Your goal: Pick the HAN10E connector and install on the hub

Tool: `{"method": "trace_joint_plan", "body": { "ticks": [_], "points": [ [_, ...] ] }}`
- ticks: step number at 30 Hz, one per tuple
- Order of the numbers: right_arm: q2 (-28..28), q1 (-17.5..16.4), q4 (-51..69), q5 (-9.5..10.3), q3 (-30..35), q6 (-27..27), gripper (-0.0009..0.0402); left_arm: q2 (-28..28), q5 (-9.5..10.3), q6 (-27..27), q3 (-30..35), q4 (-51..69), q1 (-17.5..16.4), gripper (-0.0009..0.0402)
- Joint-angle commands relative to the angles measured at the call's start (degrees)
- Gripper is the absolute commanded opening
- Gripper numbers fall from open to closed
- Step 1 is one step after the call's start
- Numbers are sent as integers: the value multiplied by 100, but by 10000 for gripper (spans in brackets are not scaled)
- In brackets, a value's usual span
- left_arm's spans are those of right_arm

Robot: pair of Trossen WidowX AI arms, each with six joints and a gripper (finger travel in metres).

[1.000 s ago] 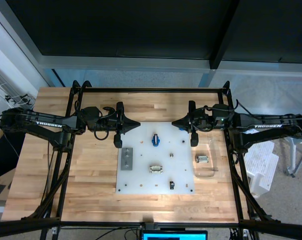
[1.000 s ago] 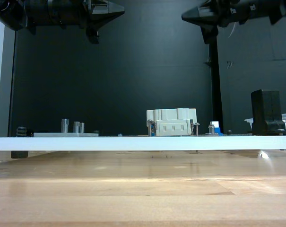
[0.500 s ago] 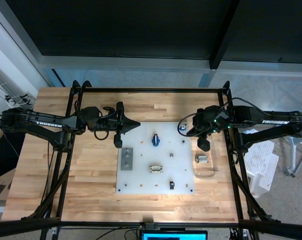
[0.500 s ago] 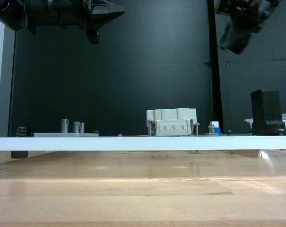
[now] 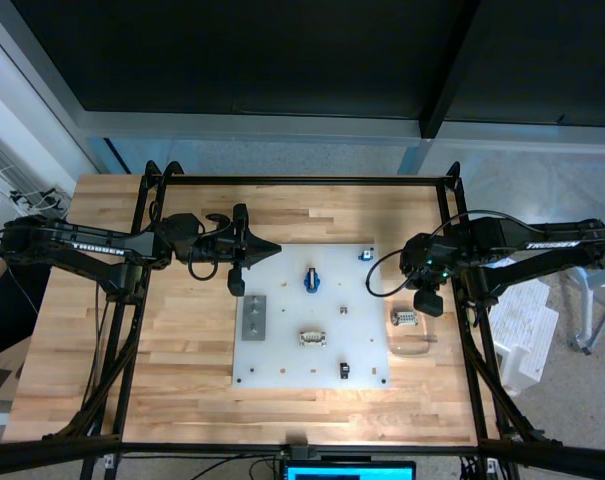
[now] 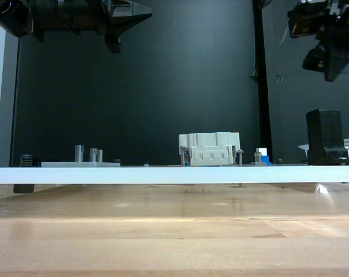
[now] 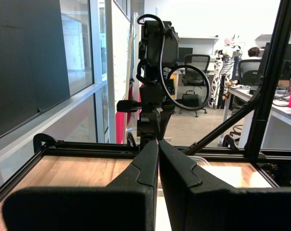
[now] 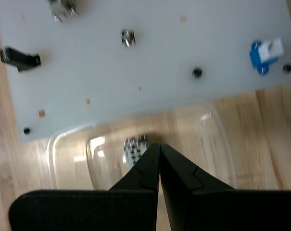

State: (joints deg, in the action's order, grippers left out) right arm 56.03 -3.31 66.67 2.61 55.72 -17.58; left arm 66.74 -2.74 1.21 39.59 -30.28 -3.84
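The fingers of the right gripper [image 8: 159,145] are pressed together with nothing between them. Their tips are just over the HAN10E connector [image 8: 133,147], which lies half hidden behind them in a clear tray [image 8: 63,139] beside the white board [image 8: 150,72]; the hub [image 5: 313,339] stands on that board, cut off in the right wrist view. The left gripper [image 7: 158,142], also clenched empty, hangs high near the board's far left corner, above a wooden table [image 5: 182,340], with an office chair [image 7: 196,65] beyond.
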Motion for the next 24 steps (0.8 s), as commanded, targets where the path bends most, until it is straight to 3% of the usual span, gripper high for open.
{"method": "trace_joint_plan", "body": {
  "ticks": [1, 13, 18, 24],
  "points": [
    [2, -151, 219, -7, 0, -13, 0, 0, -2, 0, 0, -2, 0, 0],
    [2, -726, 391, -7, 0, 186, 0, 0, -2, 0, 0, -2, -2, 0],
    [2, -745, 380, -2, -7, -302, 0, 0, -2, 0, 0, -2, 0, 0],
    [2, -745, 378, 0, -9, -129, 0, 0, -2, -2, 0, -2, 0, 0]
  ]
}}
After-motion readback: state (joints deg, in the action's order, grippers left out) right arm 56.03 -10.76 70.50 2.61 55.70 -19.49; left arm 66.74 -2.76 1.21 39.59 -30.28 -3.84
